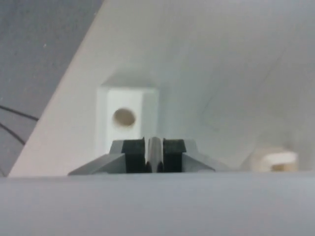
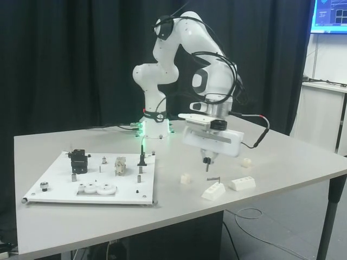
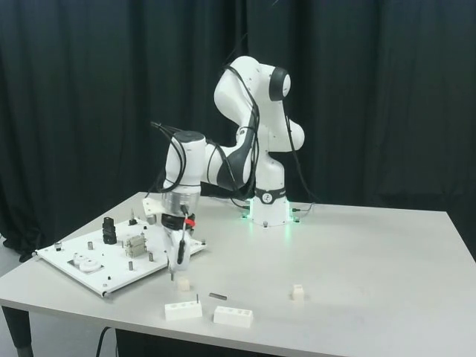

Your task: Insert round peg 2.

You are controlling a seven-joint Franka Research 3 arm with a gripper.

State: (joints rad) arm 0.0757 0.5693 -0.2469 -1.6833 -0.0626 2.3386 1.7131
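The grey table [image 2: 282, 157] carries a white board [image 2: 59, 195] on one side. On the board stand a black block [image 2: 79, 161], a pale ribbed part [image 2: 120, 166] at about 3 o'clock from that block, and white gear-like discs [image 2: 96, 189] near the board's front edge at 6 o'clock. Several short posts rise from the board; what they are cannot be told.

Off the board, two white holder blocks [image 3: 183, 309] [image 3: 233, 315] lie side by side near the table's front edge. A small white cube [image 3: 297, 292] sits apart from them, at about 2 o'clock in the second room view. Black curtains [image 3: 372, 89] hang behind. A lit screen [image 2: 329, 16] shows at 1 o'clock in the first room view.
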